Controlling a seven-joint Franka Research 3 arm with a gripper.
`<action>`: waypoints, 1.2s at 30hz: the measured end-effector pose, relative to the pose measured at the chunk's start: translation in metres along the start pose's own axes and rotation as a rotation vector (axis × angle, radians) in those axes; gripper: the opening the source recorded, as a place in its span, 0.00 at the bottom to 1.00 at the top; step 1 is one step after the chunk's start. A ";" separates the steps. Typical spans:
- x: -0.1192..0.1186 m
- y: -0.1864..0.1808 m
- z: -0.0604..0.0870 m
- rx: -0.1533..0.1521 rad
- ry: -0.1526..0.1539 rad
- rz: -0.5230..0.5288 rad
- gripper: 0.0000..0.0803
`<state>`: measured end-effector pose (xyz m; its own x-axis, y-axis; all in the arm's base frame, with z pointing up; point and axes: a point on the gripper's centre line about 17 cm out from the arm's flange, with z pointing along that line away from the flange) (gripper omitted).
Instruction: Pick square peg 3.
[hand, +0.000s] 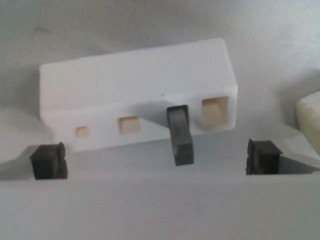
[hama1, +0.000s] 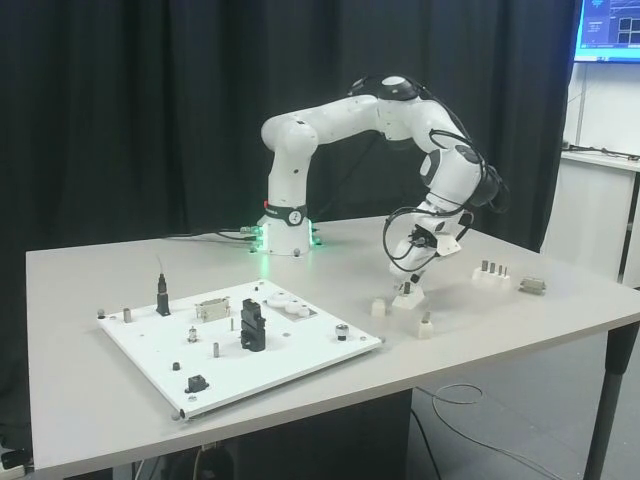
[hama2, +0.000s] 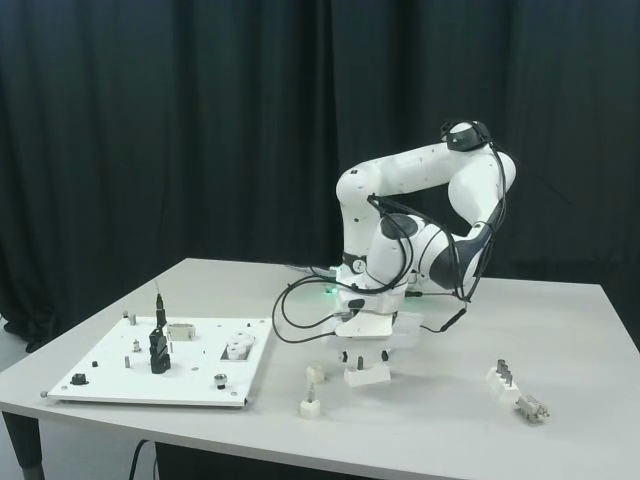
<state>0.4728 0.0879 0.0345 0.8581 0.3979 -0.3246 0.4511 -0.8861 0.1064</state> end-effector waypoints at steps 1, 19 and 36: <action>0.000 -0.001 -0.001 -0.005 0.001 -0.004 1.00; 0.005 0.012 -0.009 -0.031 0.024 -0.012 1.00; 0.006 0.013 -0.004 0.033 0.028 -0.052 1.00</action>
<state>0.4845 0.0796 0.0374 0.8404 0.4499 -0.3021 0.4874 -0.8712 0.0586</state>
